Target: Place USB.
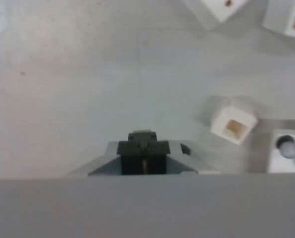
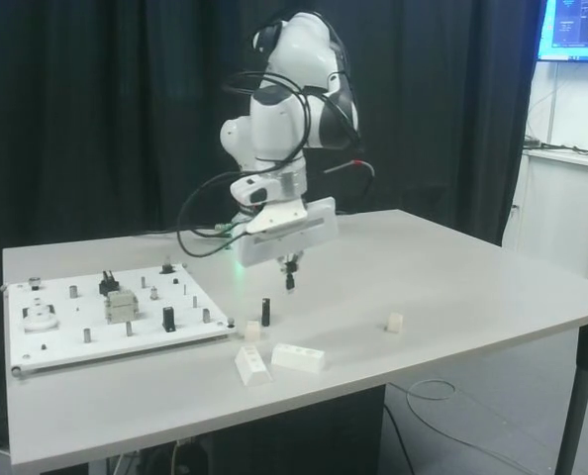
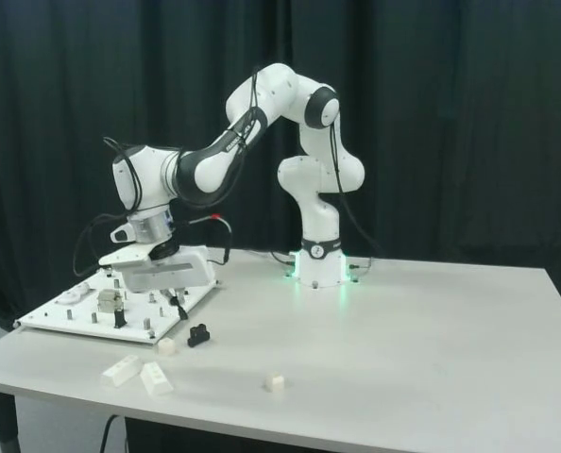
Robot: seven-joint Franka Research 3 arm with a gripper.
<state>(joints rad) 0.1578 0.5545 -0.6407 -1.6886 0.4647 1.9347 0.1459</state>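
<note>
The gripper (image 2: 290, 281) hangs above the grey table (image 2: 452, 277) with its fingers clamped on a small black USB plug (image 1: 143, 151), long axis vertical, and the white assembly board (image 2: 47, 348) lies well apart beside it.

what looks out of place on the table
Several small parts lie loose off the white board: two white blocks near the front edge, a lone small cube further along, and a black piece by the board's corner. Nothing looks spilled or broken.
</note>
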